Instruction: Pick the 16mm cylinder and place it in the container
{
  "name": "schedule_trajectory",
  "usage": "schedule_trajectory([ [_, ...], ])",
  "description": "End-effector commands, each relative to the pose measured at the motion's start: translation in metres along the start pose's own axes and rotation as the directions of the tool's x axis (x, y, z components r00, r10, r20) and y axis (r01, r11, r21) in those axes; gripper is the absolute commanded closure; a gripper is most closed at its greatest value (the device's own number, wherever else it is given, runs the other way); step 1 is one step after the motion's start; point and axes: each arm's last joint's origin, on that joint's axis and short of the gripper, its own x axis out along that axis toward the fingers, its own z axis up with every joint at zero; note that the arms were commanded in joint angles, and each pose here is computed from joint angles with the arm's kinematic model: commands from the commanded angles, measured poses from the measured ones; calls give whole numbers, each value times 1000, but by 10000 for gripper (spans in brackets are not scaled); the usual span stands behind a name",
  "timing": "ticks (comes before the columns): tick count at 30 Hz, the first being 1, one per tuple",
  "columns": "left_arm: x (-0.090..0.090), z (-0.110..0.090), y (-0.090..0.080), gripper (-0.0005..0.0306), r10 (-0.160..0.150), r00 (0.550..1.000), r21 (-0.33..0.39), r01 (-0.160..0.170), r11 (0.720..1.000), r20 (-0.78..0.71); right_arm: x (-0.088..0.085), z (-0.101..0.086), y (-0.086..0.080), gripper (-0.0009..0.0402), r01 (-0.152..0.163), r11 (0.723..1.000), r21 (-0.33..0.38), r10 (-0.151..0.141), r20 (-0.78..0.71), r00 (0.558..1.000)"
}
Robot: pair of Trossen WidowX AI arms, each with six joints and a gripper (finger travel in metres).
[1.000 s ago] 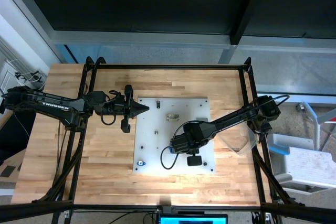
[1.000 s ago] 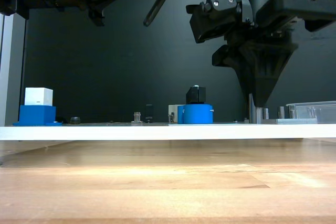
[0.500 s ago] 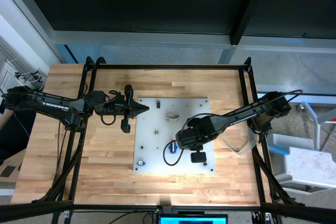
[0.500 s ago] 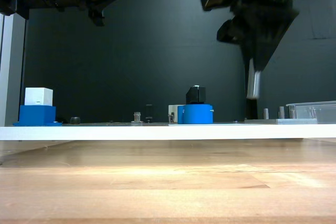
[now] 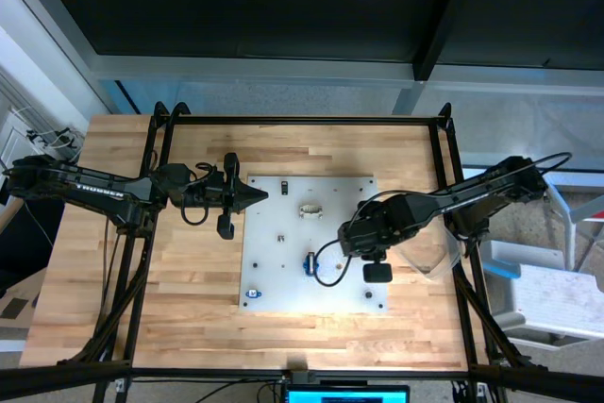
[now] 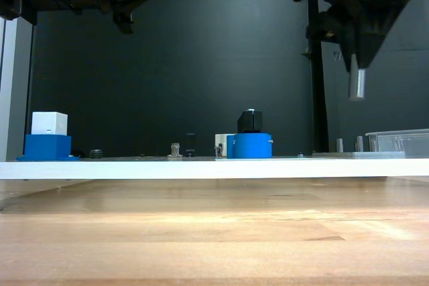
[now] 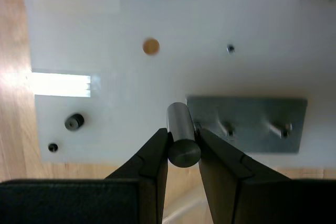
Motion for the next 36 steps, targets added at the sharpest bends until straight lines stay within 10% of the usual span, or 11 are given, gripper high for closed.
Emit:
schedule_trajectory([
  [1, 0, 0, 0, 300, 0, 1000, 0, 0, 1000, 0, -1, -13, -6, 377, 3, 999, 40, -3, -4, 1000],
  [22, 0, 0, 0, 300, 0, 1000, 0, 0, 1000, 0, 0, -85, -39, 377, 60, 954, 293, -30, -107, 994],
  [36, 0, 0, 0, 300, 0, 1000, 0, 0, 1000, 0, 19, -99, -52, 377, 61, 926, 372, -1, -158, 987],
])
